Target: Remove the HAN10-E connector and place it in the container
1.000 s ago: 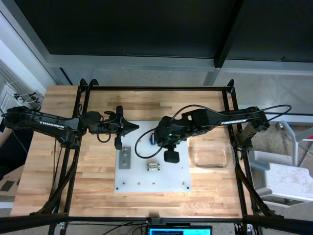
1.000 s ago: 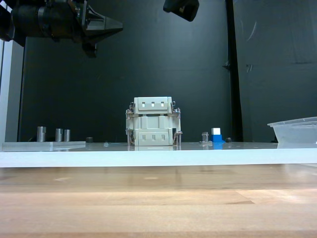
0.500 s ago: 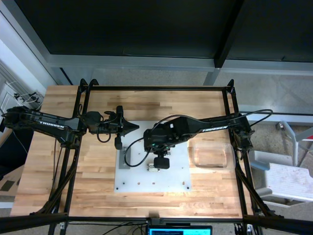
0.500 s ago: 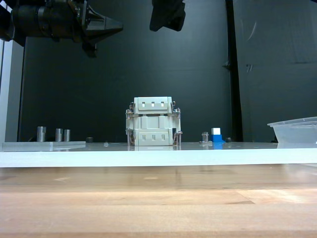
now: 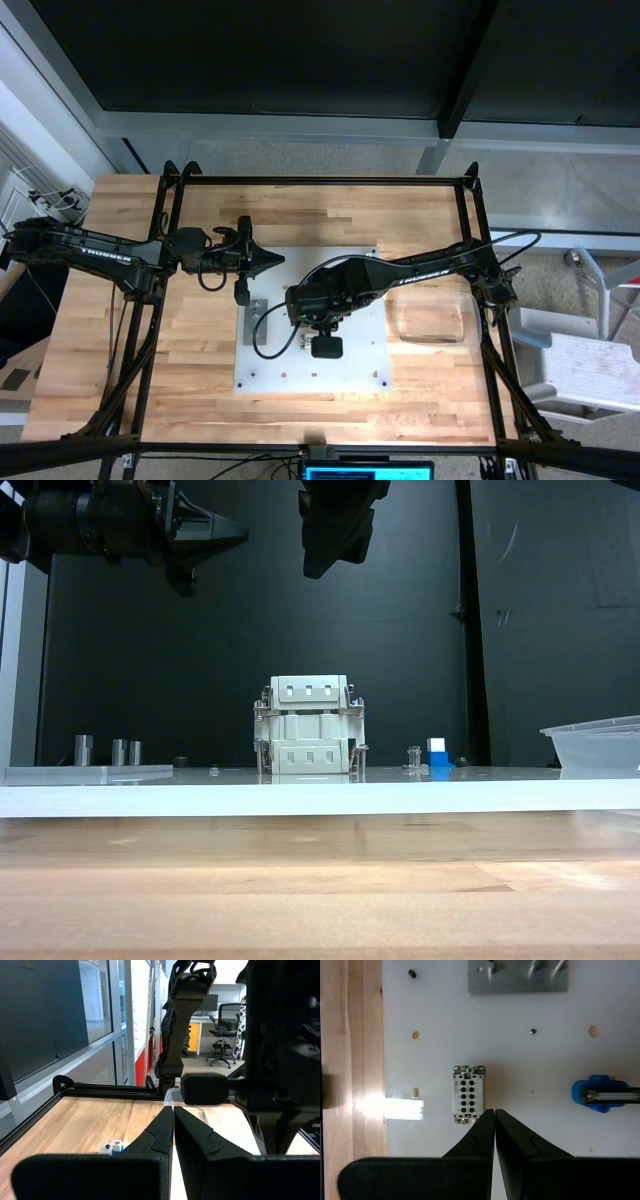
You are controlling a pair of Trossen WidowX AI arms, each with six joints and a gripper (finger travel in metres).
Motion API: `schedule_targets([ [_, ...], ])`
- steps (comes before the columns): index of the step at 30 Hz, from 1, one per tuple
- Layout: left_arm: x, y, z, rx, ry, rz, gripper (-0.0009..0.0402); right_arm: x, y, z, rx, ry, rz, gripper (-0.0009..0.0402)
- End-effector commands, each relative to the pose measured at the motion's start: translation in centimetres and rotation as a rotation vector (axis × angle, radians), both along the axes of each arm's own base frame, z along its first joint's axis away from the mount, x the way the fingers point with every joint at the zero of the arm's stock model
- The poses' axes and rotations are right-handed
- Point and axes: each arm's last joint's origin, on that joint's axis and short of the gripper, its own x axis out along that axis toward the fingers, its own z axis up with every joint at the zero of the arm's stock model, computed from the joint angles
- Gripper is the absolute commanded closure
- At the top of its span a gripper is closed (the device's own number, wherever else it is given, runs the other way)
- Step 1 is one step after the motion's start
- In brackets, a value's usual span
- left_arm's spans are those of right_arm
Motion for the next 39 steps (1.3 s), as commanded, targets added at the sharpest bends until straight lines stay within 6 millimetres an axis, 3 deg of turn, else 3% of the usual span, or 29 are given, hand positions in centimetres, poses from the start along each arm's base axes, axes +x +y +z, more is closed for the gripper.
schedule_targets([
  [1,0.0,0.0,0.0,0.0,0.0,0.0,0.0393,0.2,0.5,-0.5,-0.005,0.008,0.022,0.036],
  [15,0.0,0.0,0.0,0.0,0.0,0.0,0.0393,1.2,1.5,-2.7,0.002,0.046,0.011,0.017],
  [20,0.0,0.0,0.0,0.0,0.0,0.0,0.0393,1.8,1.8,-3.9,-0.001,0.063,0.009,0.0119],
  [39,0.0,0.0,0.0,0.0,0.0,0.0,0.0393,3.0,2.3,-6.7,-0.021,0.103,0.013,0.0089],
])
